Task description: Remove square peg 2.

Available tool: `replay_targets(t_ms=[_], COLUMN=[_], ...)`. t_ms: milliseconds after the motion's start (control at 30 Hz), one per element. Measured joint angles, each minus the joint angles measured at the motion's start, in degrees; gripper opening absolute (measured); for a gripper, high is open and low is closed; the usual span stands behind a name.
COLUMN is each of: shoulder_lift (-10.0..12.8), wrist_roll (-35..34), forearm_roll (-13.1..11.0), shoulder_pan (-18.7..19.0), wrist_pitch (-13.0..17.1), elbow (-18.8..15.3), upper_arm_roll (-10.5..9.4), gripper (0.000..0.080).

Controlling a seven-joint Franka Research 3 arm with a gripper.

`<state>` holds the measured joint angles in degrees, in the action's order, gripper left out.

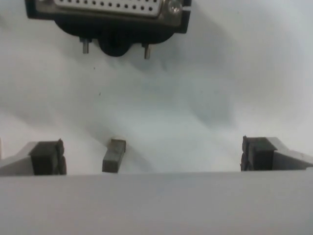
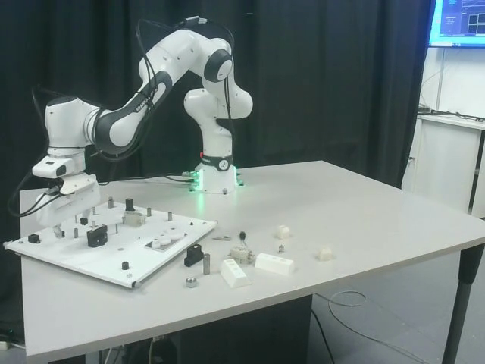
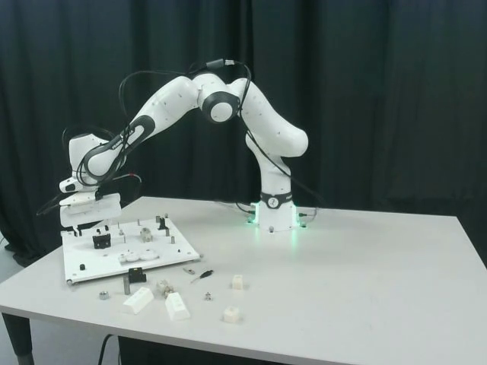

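In the wrist view a small grey square peg (image 1: 114, 155) stands upright in the white board (image 1: 195, 107). My gripper (image 1: 152, 155) is open. Its black fingertips (image 1: 46, 156) stand wide apart on either side of the peg, which sits nearer one finger and touches neither. A black multi-pin connector (image 1: 110, 19) is mounted on the board just beyond. From the room views the gripper (image 2: 67, 220) hangs low over the far left corner of the board (image 2: 151, 262), also seen as the gripper (image 3: 84, 228) above the board (image 3: 175, 247). I cannot pick out the peg in the room views.
The board also carries a black connector block (image 2: 96, 236), several upright pegs and white gears (image 2: 163, 241). Loose on the grey table (image 2: 364, 212) lie a black bracket (image 2: 195, 255), two white blocks (image 2: 235, 273), a nut (image 2: 191, 282) and small white cubes (image 2: 324, 252).
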<state>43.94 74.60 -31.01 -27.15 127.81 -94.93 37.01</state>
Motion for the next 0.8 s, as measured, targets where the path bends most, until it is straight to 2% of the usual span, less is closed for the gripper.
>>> replay_targets(t_ms=[333, 800], shoulder_lift=[-0.01, -0.04], wrist_roll=[0.54, 1.75], forearm_roll=[-0.37, -2.80], shoulder_pan=[-0.64, -0.89], wrist_pitch=[0.00, -0.07], elbow=[-0.76, -1.75], upper_arm_roll=[0.01, 0.05], gripper=[0.0800, 0.0800])
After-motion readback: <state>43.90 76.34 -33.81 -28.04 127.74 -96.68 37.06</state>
